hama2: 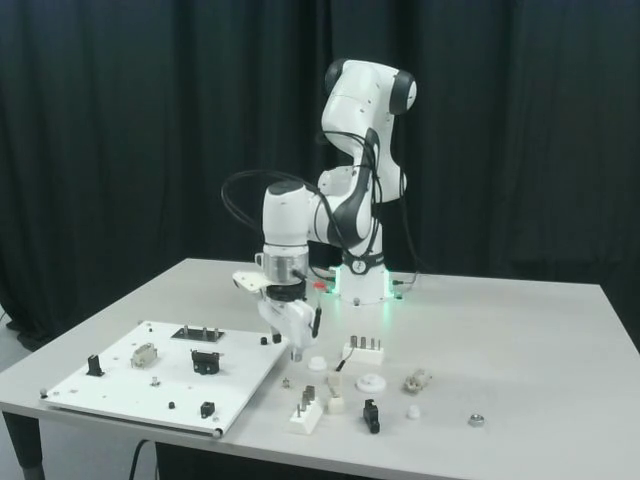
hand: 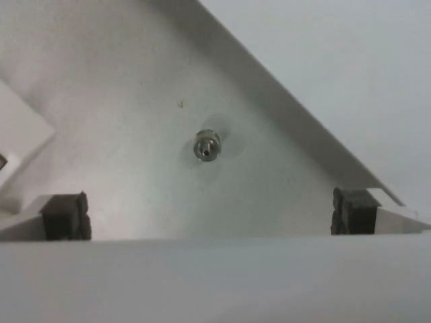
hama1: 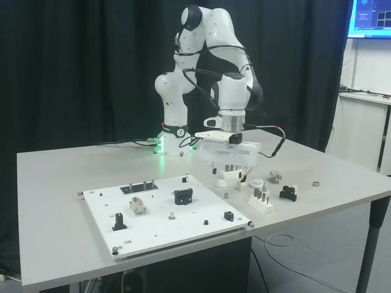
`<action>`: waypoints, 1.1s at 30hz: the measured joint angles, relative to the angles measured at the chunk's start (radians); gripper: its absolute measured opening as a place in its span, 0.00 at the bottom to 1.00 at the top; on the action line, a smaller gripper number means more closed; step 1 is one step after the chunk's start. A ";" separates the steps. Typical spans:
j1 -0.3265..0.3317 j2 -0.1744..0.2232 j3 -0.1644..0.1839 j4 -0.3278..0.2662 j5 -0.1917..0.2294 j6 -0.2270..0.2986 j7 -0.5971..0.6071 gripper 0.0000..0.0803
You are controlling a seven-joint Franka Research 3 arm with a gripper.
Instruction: Pick BNC.
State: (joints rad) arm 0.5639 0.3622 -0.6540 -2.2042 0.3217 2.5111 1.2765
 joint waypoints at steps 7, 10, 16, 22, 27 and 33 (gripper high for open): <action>-0.033 0.017 0.040 0.000 0.000 0.020 0.009 1.00; -0.053 0.024 0.059 0.000 0.000 0.026 0.009 1.00; -0.100 0.035 0.103 0.001 0.000 0.041 0.009 1.00; -0.142 0.044 0.145 0.001 0.000 0.059 0.009 1.00; -0.163 0.051 0.170 0.002 0.000 0.073 0.009 1.00; -0.175 0.058 0.187 0.002 0.000 0.084 0.009 1.00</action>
State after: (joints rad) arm 0.3889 0.4198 -0.4674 -2.2025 0.3217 2.5956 1.2855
